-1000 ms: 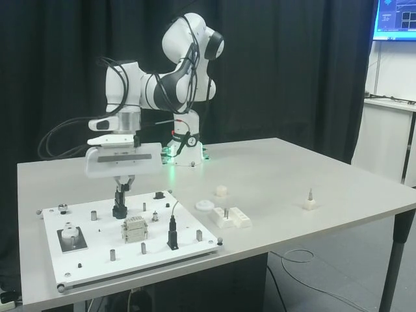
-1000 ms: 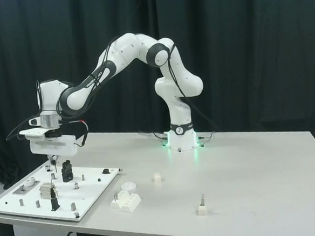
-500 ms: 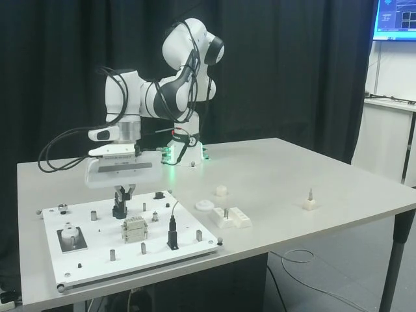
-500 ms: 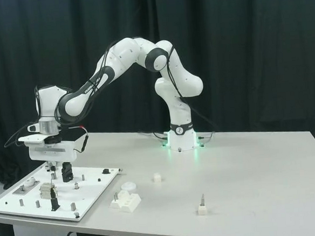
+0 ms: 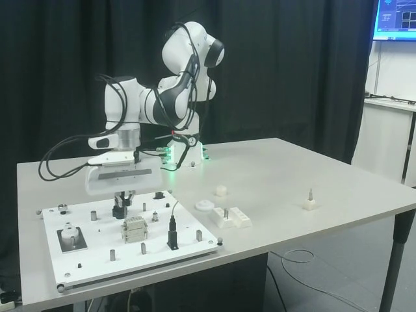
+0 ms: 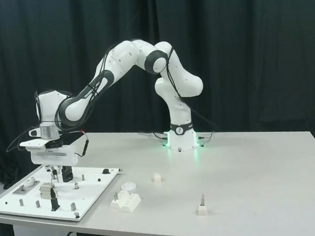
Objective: Insert square peg 1.
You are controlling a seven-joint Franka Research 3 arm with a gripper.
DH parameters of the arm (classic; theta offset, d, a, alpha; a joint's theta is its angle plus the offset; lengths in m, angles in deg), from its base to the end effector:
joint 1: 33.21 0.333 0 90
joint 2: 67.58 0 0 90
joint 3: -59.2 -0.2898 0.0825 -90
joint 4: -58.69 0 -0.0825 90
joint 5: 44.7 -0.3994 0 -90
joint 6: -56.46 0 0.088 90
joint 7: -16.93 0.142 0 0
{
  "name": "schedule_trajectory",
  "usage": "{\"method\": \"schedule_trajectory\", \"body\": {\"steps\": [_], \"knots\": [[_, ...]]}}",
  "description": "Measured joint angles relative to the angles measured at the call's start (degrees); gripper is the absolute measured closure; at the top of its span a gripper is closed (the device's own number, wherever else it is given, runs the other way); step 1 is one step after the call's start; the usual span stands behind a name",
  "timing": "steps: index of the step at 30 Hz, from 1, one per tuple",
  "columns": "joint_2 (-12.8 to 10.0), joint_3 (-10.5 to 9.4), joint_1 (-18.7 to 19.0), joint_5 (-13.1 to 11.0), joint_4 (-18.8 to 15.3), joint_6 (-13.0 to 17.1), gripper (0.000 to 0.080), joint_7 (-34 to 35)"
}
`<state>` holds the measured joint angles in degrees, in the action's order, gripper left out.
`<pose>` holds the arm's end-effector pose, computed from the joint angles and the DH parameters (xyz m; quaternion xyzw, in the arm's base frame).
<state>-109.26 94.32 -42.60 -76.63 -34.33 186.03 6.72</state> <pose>0.5373 -0.4394 0.1956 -0.9179 0.3944 -0.0433 0.0042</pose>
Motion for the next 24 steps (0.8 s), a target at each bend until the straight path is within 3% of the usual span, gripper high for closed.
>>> {"method": "schedule_trajectory", "body": {"steps": [24], "knots": [[-0.72, -0.6, -1.49, -0.09, -0.5, -0.03, 0.0773, -1.06]]}}
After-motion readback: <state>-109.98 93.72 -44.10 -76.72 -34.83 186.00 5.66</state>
